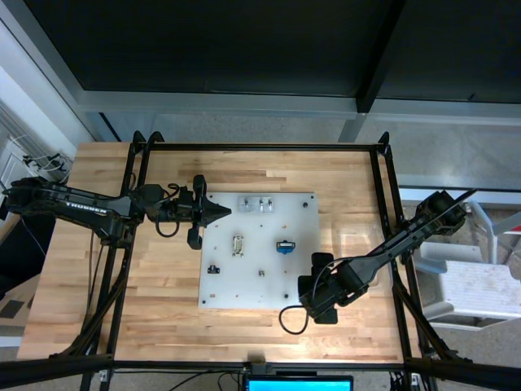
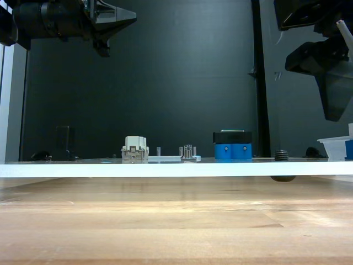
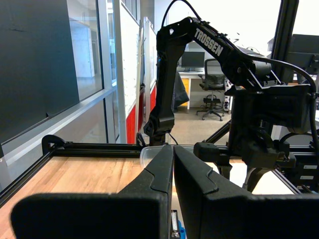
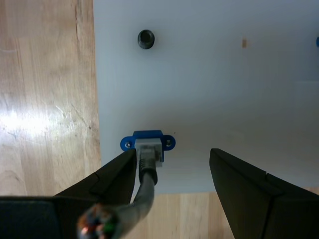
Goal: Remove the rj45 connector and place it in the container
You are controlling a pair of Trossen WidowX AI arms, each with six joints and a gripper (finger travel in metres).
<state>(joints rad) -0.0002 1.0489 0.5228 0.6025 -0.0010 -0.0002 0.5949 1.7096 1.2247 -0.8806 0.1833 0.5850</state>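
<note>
Right wrist view: right gripper (image 4: 172, 157) open wide, holding nothing, pointing down at the white board (image 4: 224, 89) near its edge. rj45 connector (image 4: 149, 151) sits between the fingers (image 4: 119, 174), close against one and well clear of the other. It is seated in a small blue socket mount (image 4: 148, 137) fixed to the board. Its grey cable (image 4: 142, 191) runs back along that finger and ends in bare coloured wires. A dark screw (image 4: 145, 38) sits further along the board.

High view: right gripper (image 1: 317, 281) hangs over the board's near right corner. Container (image 1: 358, 240) rests on the table (image 1: 122, 269), just right of the board. A blue-and-black block (image 1: 285, 247) stands mid-board.

Left gripper (image 1: 224, 210) has fingers pressed together, empty, raised over the board's far left edge.
</note>
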